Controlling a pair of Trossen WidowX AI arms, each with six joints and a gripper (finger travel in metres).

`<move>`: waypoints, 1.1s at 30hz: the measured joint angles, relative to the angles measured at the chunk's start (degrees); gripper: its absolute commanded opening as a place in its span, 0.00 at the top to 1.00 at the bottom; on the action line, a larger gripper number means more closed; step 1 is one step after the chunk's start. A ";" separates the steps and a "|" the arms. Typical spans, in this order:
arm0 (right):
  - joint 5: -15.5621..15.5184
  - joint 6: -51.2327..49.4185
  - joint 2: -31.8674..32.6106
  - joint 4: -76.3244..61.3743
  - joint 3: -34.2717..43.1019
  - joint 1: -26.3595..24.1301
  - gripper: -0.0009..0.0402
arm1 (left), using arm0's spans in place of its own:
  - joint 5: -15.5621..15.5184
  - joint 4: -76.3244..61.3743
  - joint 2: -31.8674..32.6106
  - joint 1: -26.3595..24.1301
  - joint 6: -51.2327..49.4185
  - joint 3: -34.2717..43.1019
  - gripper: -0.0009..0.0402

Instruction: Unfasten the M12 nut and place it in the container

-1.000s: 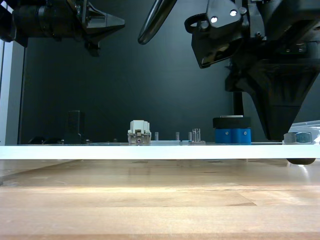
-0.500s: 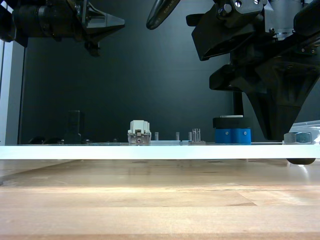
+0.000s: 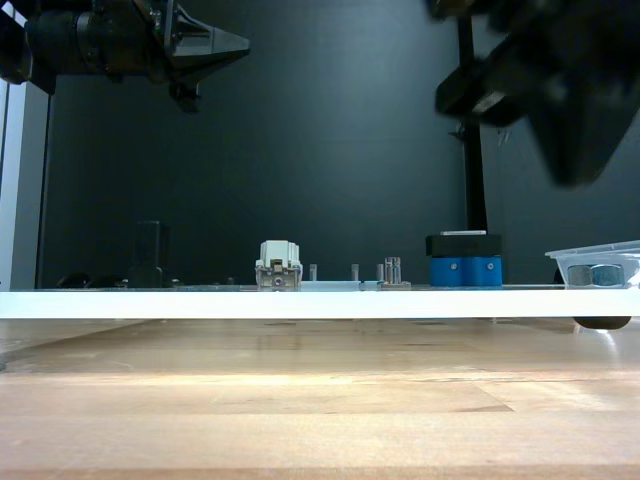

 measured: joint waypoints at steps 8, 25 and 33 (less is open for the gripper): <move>-0.02 7.13 -2.69 -3.15 0.57 1.53 0.91 | 0.00 0.00 0.00 0.00 -0.02 0.00 0.98; -0.02 15.85 -2.82 -4.07 0.55 2.05 0.89 | 0.00 0.00 0.00 0.00 -0.02 -0.02 0.98; 0.92 28.72 0.33 -4.81 4.02 2.12 0.55 | 0.00 -0.02 0.00 0.00 0.00 -0.02 0.98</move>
